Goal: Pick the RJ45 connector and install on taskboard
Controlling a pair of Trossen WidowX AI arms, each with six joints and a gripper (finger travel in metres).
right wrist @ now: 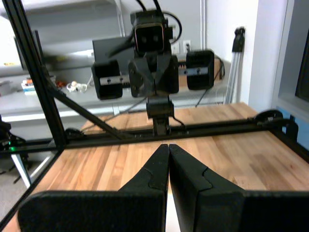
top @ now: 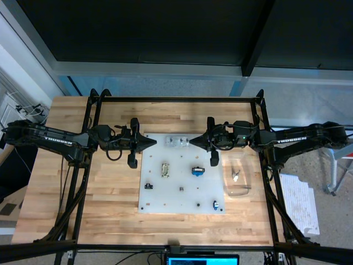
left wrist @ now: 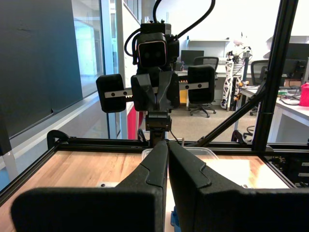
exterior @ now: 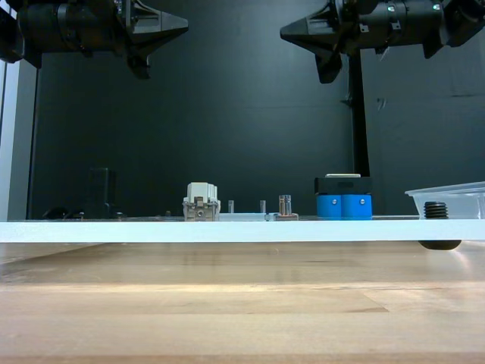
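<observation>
The white taskboard lies in the middle of the table, carrying a silver block, a cream socket and blue parts. A tiny whitish piece, the RJ45 connector, lies in the clear tray to the board's right. My left gripper hovers high over the board's back left edge, shut and empty. Facing it over the back edge is my right gripper, also shut and empty. The wrist views show the fingers of each pressed together, left gripper, right gripper.
A black frame rims the wooden table. In the low view both grippers, left and right, hang far above the taskboard. A blue block and the cream socket stand on it, the tray at the right.
</observation>
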